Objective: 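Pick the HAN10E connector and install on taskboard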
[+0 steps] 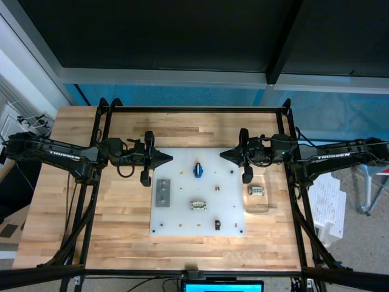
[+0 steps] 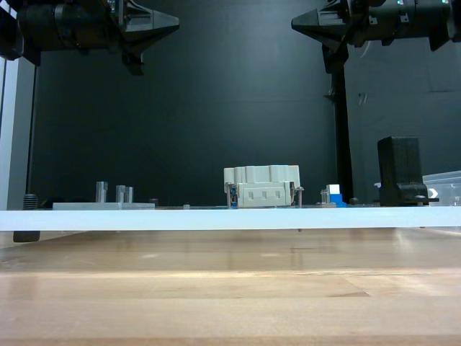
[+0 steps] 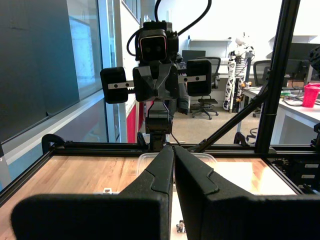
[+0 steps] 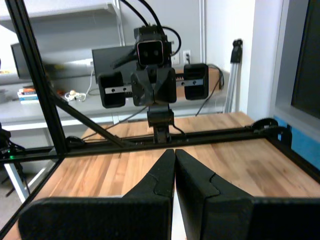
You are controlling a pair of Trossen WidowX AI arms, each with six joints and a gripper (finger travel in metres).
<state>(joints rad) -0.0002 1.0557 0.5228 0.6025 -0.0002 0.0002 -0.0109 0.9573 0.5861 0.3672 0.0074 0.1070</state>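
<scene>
Arms (image 1: 61,156): black, white TROSSEN lettering
Left gripper (image 1: 169,158): black wedge fingers, tips together, ending the left arm
Right gripper (image 1: 222,154): same black wedges, tips together
Cables (image 1: 124,170): black loops at wrists

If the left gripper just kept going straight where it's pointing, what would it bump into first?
Probably the right gripper, which faces the left gripper at similar height; both shut, high over the taskboard.

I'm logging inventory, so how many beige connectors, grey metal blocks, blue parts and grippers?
Pale grey-beige rectangular HAN10E connectors: 2 (white taskboard, clear plastic tray)
Grey holed metal block: 1
Blue upright part: 1
Grippers, shut, raised above the table: 2 (left gripper, right gripper)
Total: 6
</scene>
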